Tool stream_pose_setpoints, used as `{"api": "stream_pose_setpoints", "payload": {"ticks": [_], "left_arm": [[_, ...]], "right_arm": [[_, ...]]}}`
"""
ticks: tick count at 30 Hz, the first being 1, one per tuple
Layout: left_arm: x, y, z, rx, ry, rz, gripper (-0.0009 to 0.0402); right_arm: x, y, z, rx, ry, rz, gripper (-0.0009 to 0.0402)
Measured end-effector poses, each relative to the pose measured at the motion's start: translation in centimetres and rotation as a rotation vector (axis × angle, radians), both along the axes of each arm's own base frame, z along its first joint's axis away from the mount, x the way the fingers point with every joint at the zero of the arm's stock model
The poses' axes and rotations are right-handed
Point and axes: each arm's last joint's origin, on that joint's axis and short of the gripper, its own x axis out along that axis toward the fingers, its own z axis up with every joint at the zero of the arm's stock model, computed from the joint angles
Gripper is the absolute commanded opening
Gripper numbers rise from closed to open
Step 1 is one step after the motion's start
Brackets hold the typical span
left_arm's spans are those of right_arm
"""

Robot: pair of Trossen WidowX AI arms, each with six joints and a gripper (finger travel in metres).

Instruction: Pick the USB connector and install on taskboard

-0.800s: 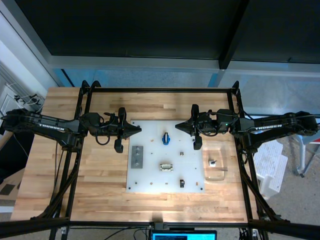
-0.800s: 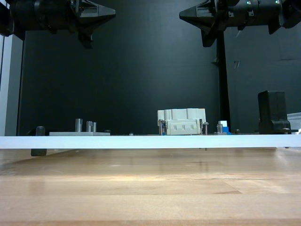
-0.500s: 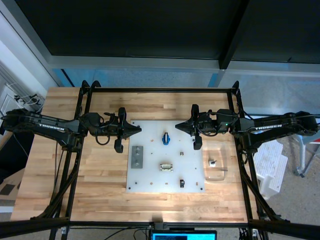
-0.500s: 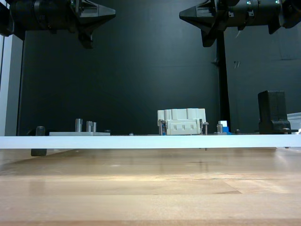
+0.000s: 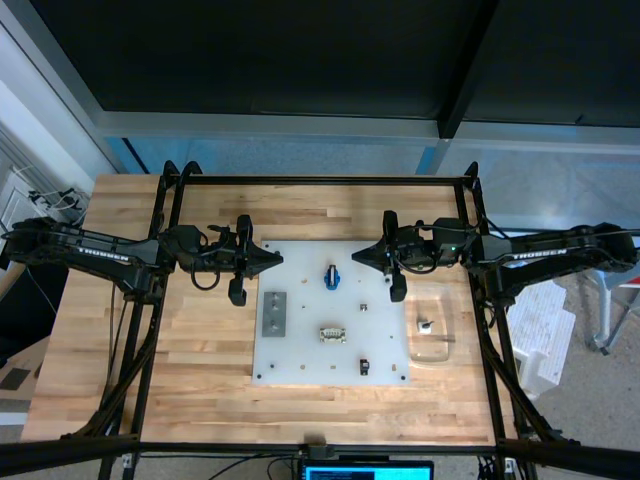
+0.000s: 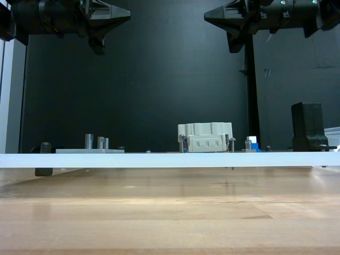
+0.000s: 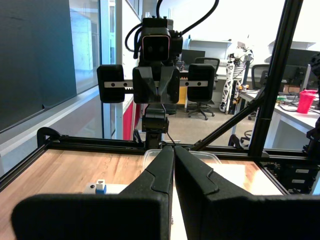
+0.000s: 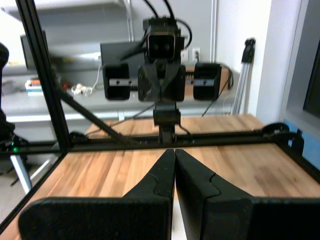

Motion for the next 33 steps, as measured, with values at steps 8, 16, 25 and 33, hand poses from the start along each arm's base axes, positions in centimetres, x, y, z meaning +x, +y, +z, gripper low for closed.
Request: {"api": "stream_pose_setpoints", "payload": {"ticks": [8, 16, 25, 33], "left_arm": [[0.0, 0.0, 0.0, 0.000, 0.000, 0.001, 0.0000], [0.0, 0.0, 0.0, 0.000, 0.000, 0.001, 0.0000], [0.0, 0.0, 0.0, 0.000, 0.000, 0.001, 0.0000], [0.0, 0.0, 0.0, 0.000, 0.000, 0.001, 0.0000]], "right_arm": [[-2.6, 0.1, 0.4, 0.016, 0.173, -0.001, 0.0000], [-5.9, 0.2, 0.1, 0.056, 0.317, -0.014, 0.0000], [-8.0, 0.4, -0.9, 0.083, 0.478, -0.018, 0.0000], [-8.9, 1.5, -1.5, 0.092, 0.612, 0.021, 0.0000]]}}
